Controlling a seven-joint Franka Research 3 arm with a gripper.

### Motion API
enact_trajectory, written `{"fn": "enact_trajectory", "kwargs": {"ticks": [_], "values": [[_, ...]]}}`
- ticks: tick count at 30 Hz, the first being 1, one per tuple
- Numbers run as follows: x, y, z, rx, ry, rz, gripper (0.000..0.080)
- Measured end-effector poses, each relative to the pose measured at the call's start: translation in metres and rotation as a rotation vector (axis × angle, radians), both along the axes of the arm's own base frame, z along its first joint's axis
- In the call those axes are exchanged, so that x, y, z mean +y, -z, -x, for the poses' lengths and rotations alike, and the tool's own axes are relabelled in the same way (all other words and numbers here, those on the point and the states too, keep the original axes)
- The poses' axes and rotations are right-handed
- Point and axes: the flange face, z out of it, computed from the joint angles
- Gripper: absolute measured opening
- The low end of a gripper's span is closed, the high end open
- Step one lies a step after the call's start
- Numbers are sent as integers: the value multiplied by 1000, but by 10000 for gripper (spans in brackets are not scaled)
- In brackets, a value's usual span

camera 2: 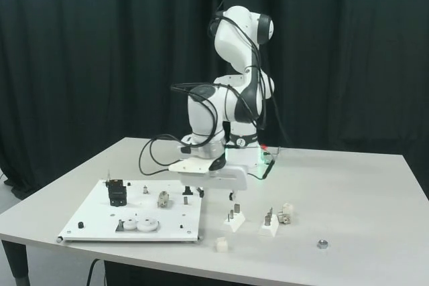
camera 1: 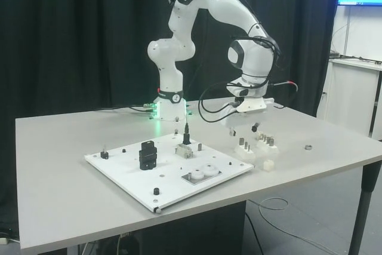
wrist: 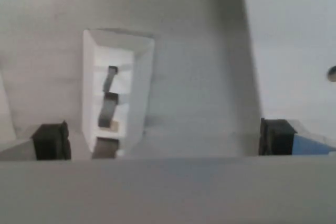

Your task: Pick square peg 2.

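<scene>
A white peg holder (wrist: 116, 95) carries grey square pegs (wrist: 108, 110) standing in a row; I cannot tell which one is peg 2. In the room views this holder (camera 1: 243, 148) (camera 2: 233, 222) stands on the table just off the white board's edge. My gripper (wrist: 164, 139) (camera 1: 245, 129) (camera 2: 216, 195) hovers above it, open, with nothing between its black fingertips (wrist: 51, 141). The holder lies off-centre, closer to one fingertip than to the other, and no fingertip touches the pegs.
A second white peg holder (camera 1: 265, 143) (camera 2: 269, 225) stands beside the first. Small white blocks (camera 1: 268, 163) (camera 2: 220, 244) and a metal nut (camera 1: 308, 146) (camera 2: 322, 244) lie nearby. The white task board (camera 1: 128, 174) (camera 2: 87, 216) holds black and grey parts.
</scene>
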Motion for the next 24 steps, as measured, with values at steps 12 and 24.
{"fn": "enact_trajectory", "kwargs": {"ticks": [12, 24], "values": [[26, 22, 18, -74, 71, 28, 800], [35, 42, 34, -96, 72, 36, 800]]}}
